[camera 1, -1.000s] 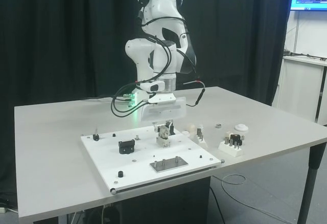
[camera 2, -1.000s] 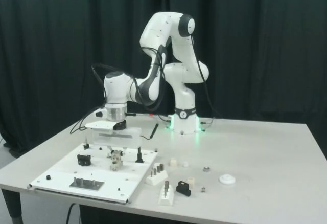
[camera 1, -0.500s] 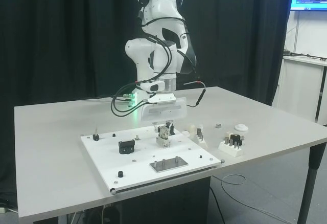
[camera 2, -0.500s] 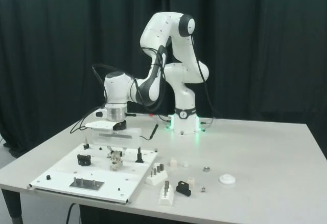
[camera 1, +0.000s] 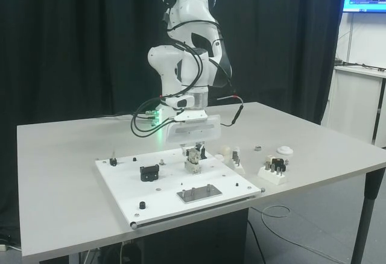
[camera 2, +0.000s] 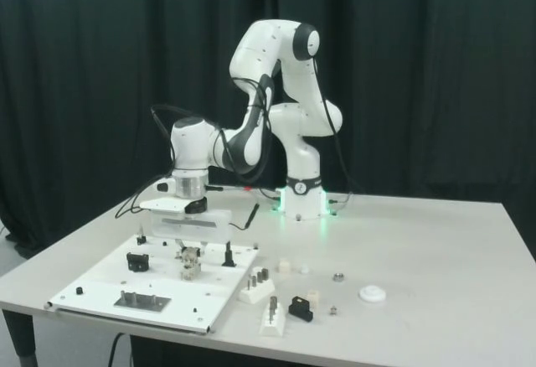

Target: Insert waterproof.

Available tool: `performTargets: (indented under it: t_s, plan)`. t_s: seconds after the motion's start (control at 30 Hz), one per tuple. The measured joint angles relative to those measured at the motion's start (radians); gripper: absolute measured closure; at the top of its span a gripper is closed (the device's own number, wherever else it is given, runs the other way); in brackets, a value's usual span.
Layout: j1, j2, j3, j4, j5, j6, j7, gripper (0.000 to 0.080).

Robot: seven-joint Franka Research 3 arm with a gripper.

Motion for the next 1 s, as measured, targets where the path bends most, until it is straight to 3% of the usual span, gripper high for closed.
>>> performTargets:
  t_s: [1.0]
  plan:
    - [0.0,0.005,-0.006,0.0,0.001,0.023,0.009,0.0493]
